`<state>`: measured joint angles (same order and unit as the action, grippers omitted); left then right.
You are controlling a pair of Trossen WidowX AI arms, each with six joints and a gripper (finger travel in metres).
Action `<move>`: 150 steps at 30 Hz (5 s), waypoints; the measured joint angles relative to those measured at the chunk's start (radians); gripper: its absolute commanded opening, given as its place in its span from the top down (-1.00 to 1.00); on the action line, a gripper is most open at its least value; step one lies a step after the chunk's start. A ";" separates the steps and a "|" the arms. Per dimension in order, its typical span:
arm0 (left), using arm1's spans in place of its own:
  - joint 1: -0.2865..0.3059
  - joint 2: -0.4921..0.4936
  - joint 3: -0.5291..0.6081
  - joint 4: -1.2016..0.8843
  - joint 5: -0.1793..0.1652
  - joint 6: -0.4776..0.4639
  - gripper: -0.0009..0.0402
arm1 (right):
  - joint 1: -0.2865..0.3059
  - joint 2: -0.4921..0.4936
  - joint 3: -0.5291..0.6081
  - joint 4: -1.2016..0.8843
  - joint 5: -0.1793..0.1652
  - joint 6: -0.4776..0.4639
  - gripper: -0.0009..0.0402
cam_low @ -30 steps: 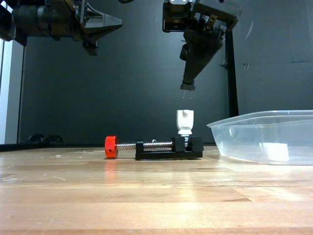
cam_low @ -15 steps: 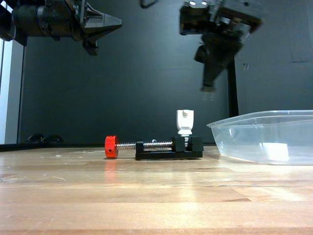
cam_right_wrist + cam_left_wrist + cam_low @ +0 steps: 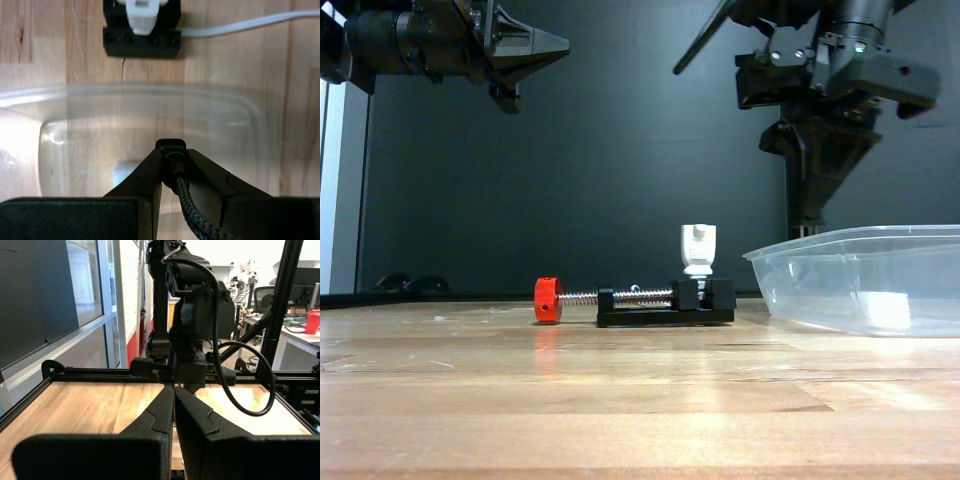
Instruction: Remove the power plug from the receptacle and place in the container
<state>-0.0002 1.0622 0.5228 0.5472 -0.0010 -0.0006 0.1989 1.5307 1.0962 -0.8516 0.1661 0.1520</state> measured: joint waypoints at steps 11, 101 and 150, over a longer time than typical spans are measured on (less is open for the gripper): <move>0.000 0.000 0.000 0.000 0.000 0.000 0.96 | 0.011 -0.041 -0.116 0.035 0.026 0.027 0.77; 0.000 0.000 0.000 0.000 0.000 0.000 0.96 | -0.199 -0.365 -0.126 0.594 -0.196 -0.194 0.96; 0.000 0.000 0.000 0.000 0.000 0.000 0.96 | -0.245 -0.498 -0.590 1.395 -0.194 -0.081 0.96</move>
<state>-0.0002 1.0618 0.5224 0.5472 -0.0010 -0.0002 -0.0463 1.0328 0.5064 0.5438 -0.0277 0.0708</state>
